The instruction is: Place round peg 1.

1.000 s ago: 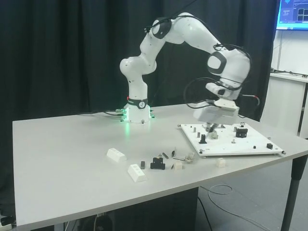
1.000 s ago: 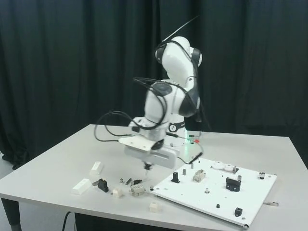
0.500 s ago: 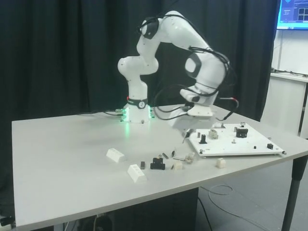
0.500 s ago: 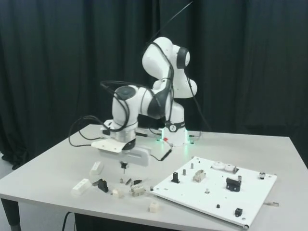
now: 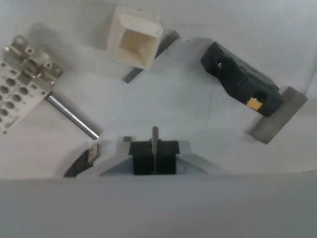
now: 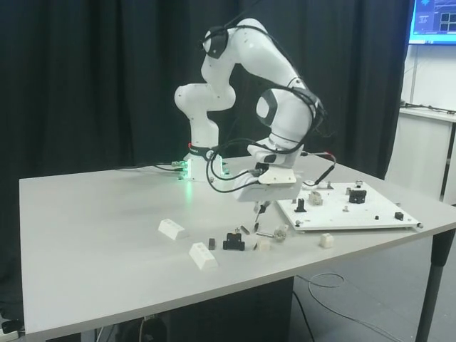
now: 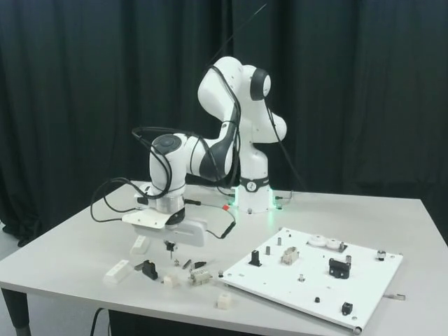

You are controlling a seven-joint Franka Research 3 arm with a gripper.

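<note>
Wrist view: a thin grey round peg point(image 5: 155, 140) stands clamped between my two black fingertips, my gripper point(image 5: 154, 159) closed on it above the grey table point(image 5: 198, 114). Just under it lie loose parts: a bare metal rod point(image 5: 72, 116) touching a white connector block point(image 5: 22, 82), a white square cup point(image 5: 134, 36) resting over a flat grey strip point(image 5: 166, 44), and a black block point(image 5: 241, 85) beside another grey strip point(image 5: 277, 115).

From the first room view, my gripper point(image 6: 261, 208) hangs low over that scatter of small parts, between the two white wedge blocks point(image 6: 172, 229) and the white assembly board point(image 6: 370, 212), which lies near the table's edge. My white arm point(image 6: 246, 53) arches from its green-lit base point(image 6: 201, 165) down to the spot.
</note>
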